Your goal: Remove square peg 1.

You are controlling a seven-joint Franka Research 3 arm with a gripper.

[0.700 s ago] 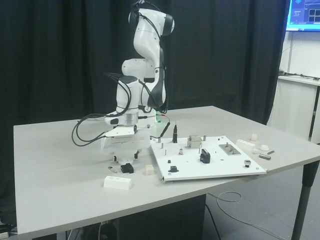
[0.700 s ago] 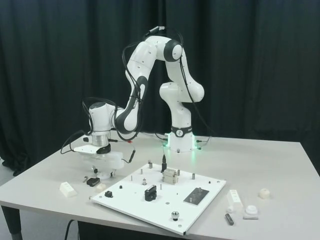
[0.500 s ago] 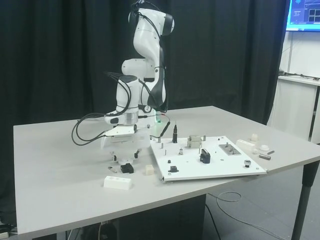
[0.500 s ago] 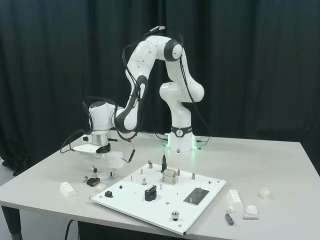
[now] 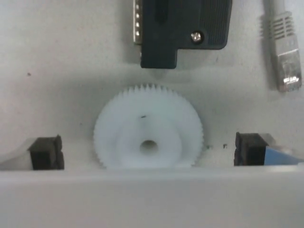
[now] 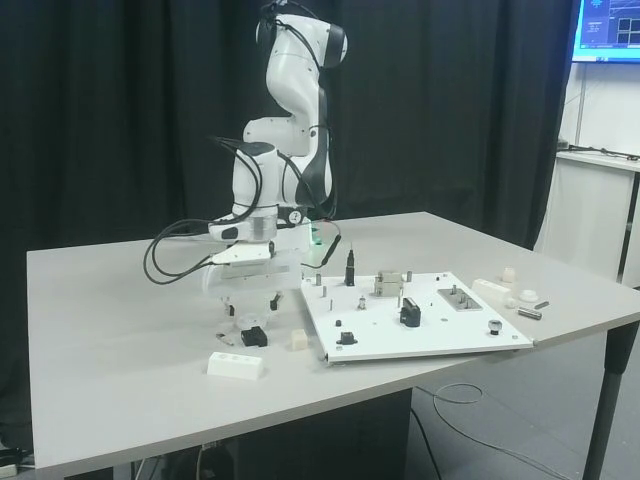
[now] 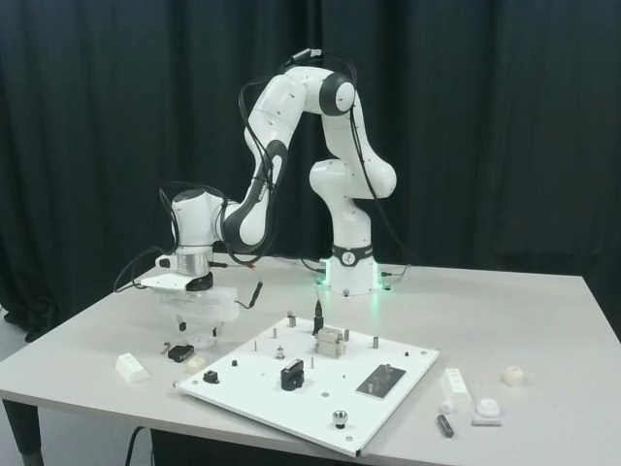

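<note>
gripper [image 5: 147, 152]: fingers spread wide, holding nothing | below: white gear [image 5: 148, 128] on grey table [image 5: 57, 57] | adjacent: black connector [image 5: 183, 26], network plug [image 5: 287, 61]

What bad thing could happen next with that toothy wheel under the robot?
The pincer hangs open over the white gear, not over any square peg, so it might pick up the wrong part. The black connector and the grey cable plug lie close by the gear, so a finger coming down could bump or push them.
</note>
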